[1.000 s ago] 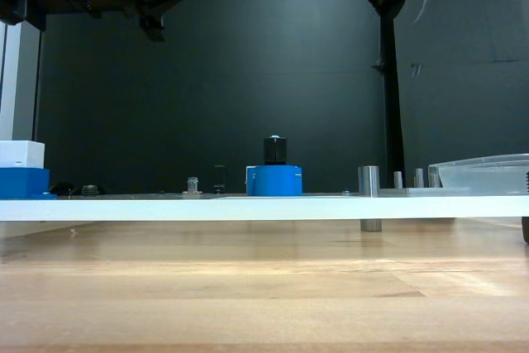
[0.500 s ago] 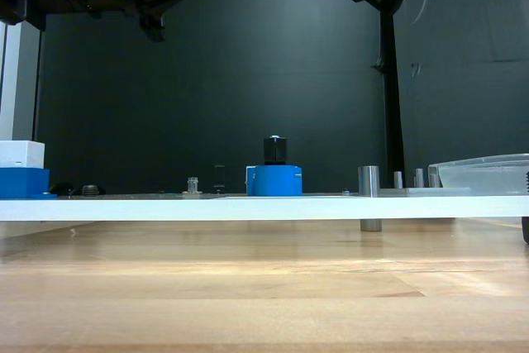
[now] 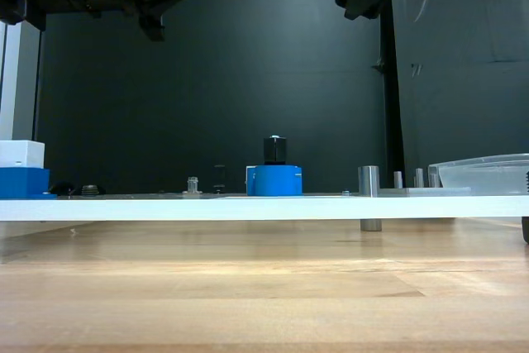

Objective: Pick the 16mm cylinder and place it in the container

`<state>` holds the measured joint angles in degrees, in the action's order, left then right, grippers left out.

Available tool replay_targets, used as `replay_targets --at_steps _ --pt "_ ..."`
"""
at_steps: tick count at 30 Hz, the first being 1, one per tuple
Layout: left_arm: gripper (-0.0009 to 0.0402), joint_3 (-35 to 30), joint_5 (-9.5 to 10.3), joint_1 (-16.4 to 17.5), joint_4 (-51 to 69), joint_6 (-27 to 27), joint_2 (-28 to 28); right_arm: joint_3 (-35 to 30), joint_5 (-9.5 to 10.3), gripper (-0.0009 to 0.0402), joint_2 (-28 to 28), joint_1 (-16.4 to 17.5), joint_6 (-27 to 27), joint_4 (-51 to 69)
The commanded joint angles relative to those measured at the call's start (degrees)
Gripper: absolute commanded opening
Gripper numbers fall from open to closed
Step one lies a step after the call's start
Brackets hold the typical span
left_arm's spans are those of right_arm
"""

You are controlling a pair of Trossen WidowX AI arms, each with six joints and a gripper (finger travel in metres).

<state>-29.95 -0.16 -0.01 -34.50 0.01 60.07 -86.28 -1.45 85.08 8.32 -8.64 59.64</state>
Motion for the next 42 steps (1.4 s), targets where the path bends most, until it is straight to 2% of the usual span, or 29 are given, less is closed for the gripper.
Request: replay_targets --at_steps 1,19,29,32,42 --pt "0.0000 0.0 -0.02 0.0 0.0 0.0 0.0 -0.2 0.04 0.0000 1.7 0.9 0.1 0.1" --pt "0.0000 0.0 -0.02 0.0 0.0 0.0 0.0 -0.1 -0.68 0.0006 9.3 3.7 0.4 1.2" --pt "0.0000 0.0 -0.02 0.0 0.0 0.0 0.0 -0.1 -0.74 0.0047 12.7 5.2 -1.0 1.3" --pt "0.0000 0.0 -0.02 0.0 0.0 0.0 0.0 -0.1 -2.08 0.0059 13.1 5.8 -1.4 1.3" --pt "0.0000 0.0 -0.02 0.0 0.0 0.0 0.0 -0.1 -2.16 0.0135 15.7 7.3 -1.9 0.7"
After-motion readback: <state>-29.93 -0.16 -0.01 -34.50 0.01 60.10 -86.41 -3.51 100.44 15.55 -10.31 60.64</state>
